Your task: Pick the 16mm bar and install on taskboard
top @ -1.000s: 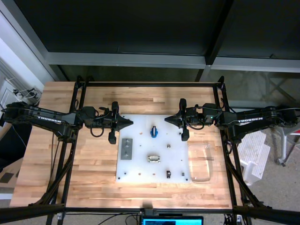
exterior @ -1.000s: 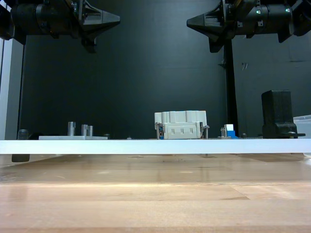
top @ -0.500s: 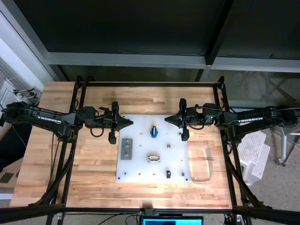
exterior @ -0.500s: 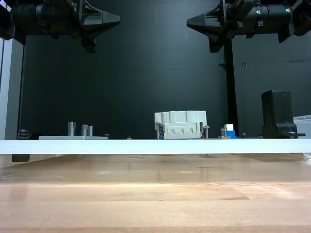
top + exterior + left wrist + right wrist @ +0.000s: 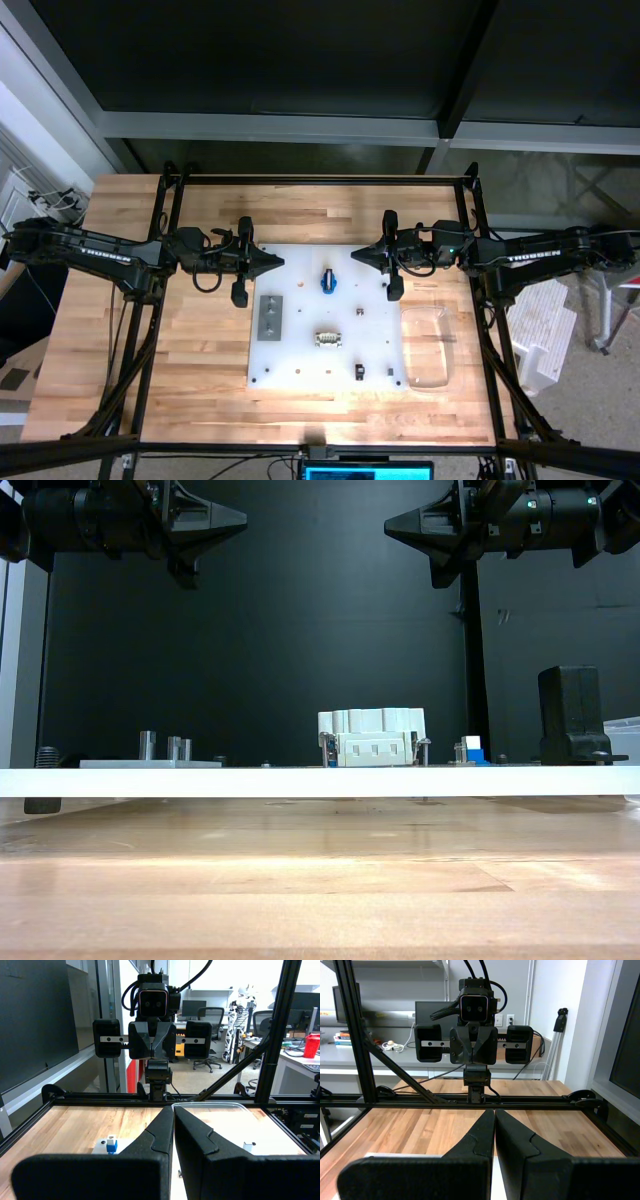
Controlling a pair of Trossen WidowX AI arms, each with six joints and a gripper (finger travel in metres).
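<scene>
The wooden table (image 5: 200, 350) carries the white taskboard (image 5: 300, 350) flat in its middle. A clear tray (image 5: 404, 345) lies just beside the board's right edge; what it holds I cannot make out. The left gripper (image 5: 278, 262) and right gripper (image 5: 357, 254) hang above the board's far corners, tips facing each other, fingers pressed together on nothing. The 16mm bar is too small to find.

Nothing has shifted in the last second. My left gripper (image 5: 276, 262) and right gripper (image 5: 359, 254) hang where they were, high over the white board's (image 5: 300, 355) far corners, jaws pressed together as before.
</scene>
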